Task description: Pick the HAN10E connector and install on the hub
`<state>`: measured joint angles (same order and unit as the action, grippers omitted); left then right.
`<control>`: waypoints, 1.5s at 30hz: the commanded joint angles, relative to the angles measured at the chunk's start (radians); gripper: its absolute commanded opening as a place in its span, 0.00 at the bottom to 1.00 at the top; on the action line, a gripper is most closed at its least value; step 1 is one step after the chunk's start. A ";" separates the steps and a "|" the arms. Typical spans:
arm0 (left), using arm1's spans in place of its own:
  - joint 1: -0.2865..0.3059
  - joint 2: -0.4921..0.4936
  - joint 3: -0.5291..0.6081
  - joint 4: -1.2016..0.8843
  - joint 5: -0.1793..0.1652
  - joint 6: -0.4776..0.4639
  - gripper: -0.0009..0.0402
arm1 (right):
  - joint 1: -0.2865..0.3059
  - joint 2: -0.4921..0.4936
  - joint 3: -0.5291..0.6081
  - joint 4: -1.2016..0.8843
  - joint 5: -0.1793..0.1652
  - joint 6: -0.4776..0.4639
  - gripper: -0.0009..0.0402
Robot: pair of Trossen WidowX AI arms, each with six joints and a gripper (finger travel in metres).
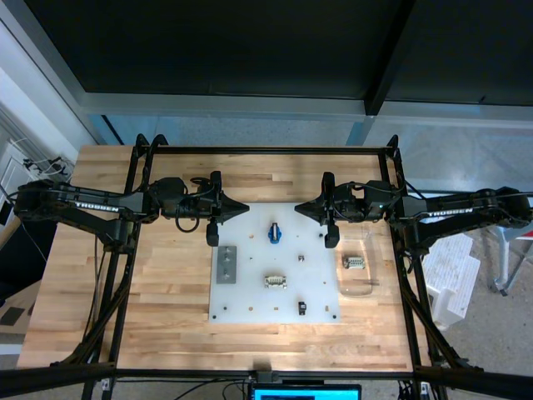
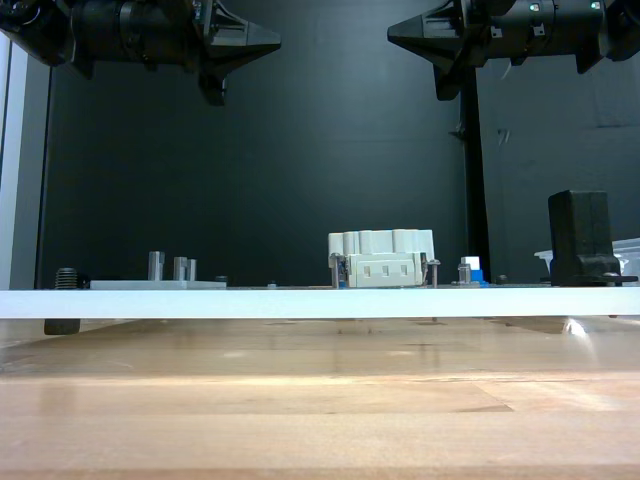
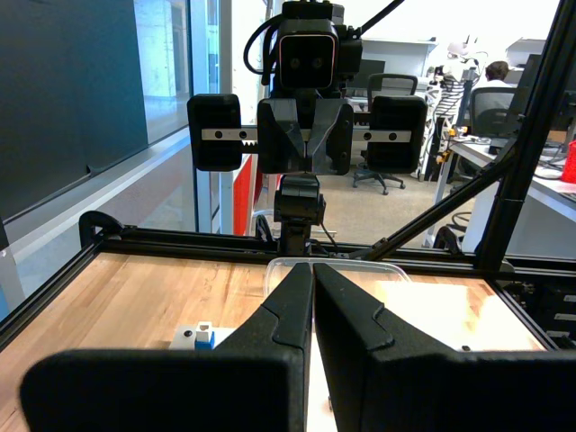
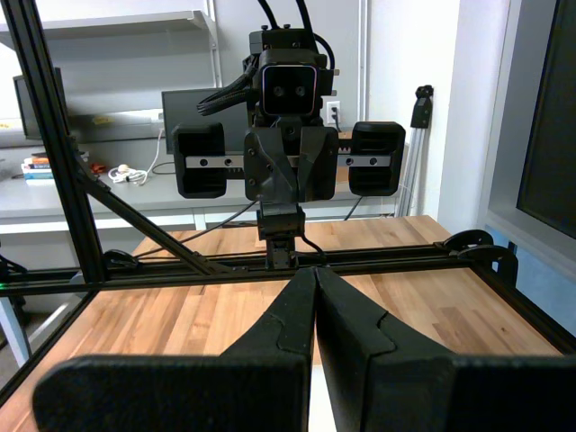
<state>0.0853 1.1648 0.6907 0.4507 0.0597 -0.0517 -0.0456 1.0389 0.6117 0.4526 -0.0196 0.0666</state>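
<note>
Only the high view shows the beige-grey HAN10E connector [image 1: 354,262] right of the square white plate [image 1: 250,304]. Both closed, left gripper [image 1: 245,208] and right gripper [image 1: 298,208] hover high above that plate's far edge.

Matte black left arm [image 1: 50,207] at nine o'clock, white TROSSEN lettering [image 1: 87,204], looped black cables [image 1: 185,218]; matching right arm [image 1: 466,208] at three. Left jaws and right jaws: black wedges, pressed together.

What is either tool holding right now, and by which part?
Nothing. The left tool and right tool are both shut and empty, raised clear of the white plate; the HAN10E connector lies right of it.
</note>
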 commanded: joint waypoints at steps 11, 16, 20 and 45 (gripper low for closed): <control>0.000 0.000 0.000 0.000 0.000 0.000 0.02 | 0.000 0.000 0.000 -0.052 0.000 0.003 0.02; 0.000 0.000 0.000 0.000 0.000 0.000 0.02 | 0.001 0.000 0.002 -0.074 0.000 0.008 0.02; 0.000 0.000 0.000 0.000 0.000 0.000 0.02 | 0.005 -0.004 0.050 -0.275 0.000 0.008 0.02; 0.000 0.000 0.000 0.001 0.000 0.000 0.02 | 0.241 -0.003 0.373 -1.530 0.080 0.179 0.02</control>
<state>0.0849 1.1645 0.6907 0.4511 0.0597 -0.0517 0.1883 1.0355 0.9852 -1.0504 0.0620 0.2314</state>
